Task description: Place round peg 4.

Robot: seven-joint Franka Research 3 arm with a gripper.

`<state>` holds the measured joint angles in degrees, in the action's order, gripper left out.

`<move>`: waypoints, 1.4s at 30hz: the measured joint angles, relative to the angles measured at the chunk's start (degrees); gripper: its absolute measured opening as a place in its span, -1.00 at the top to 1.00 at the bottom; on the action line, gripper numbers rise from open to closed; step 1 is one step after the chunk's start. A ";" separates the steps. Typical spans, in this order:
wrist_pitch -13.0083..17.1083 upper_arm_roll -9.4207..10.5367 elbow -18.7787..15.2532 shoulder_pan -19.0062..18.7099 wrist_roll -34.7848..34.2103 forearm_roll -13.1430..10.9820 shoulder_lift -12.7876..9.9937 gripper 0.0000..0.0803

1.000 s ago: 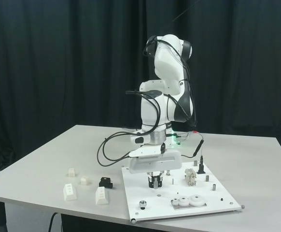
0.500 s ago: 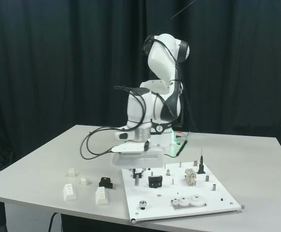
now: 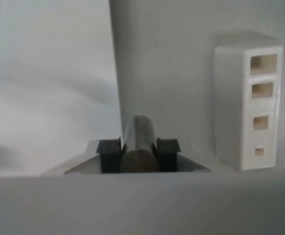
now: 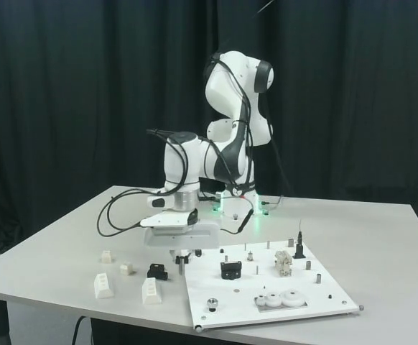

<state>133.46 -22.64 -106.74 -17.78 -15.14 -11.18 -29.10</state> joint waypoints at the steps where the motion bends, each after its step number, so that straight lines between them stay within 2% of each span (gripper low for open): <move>1: 0.00 0.38 -0.05 0.47 0.26 -0.14 -0.06 0.62; 8: 0.42 2.32 -0.35 2.69 1.96 -1.32 -0.96 0.62; 26: 5.55 2.50 -0.62 3.52 4.03 -3.30 -4.08 0.62; 42: 6.91 3.46 -0.62 4.88 5.75 -4.43 -4.97 0.62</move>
<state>140.37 -19.18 -107.36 -12.90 -9.38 -15.61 -34.07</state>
